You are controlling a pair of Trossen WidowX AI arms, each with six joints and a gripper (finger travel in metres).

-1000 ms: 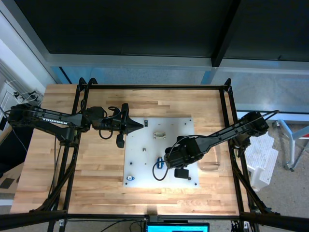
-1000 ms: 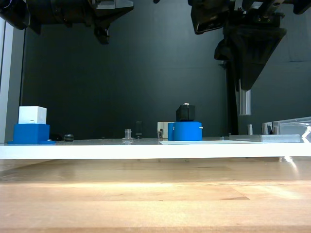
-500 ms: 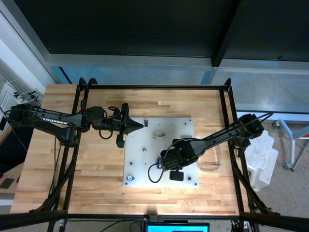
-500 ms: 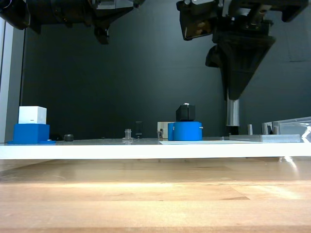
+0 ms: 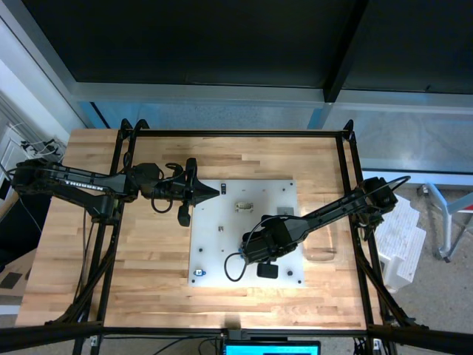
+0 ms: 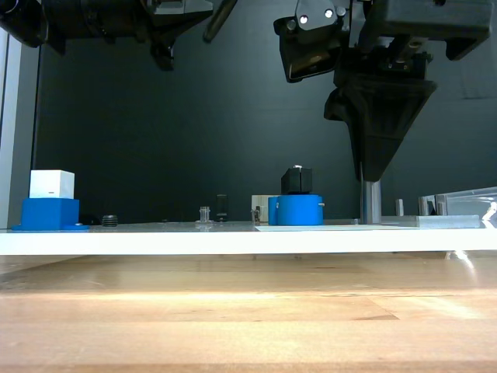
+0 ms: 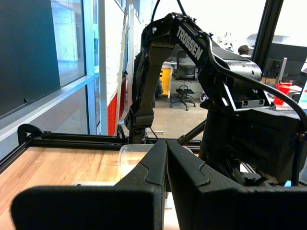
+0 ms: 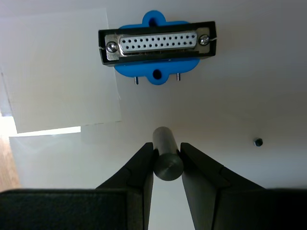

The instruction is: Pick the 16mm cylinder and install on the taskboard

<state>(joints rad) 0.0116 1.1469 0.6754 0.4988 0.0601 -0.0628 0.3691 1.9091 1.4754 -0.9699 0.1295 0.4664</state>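
Right end effector (image 8: 166,146) was clenched on the 16mm cylinder (image 8: 167,163), fingers (image 8: 139,167) pinching its sides! It hung upright from the tips, lower end down at the taskboard (image 5: 214,214), though I could not tell whether it touched. Just beyond the tips sat the blue fitting (image 8: 165,76) with its black multi-pin connector (image 8: 157,45), and a small dark hole (image 8: 258,142) lay off to one side. Out toward that arm's base, a clear tray (image 6: 466,203) rested on the counter (image 5: 148,281). Left end effector (image 5: 213,191), well apart from the right one, hovered over the board's far corner on its own side, fingers pressed together.
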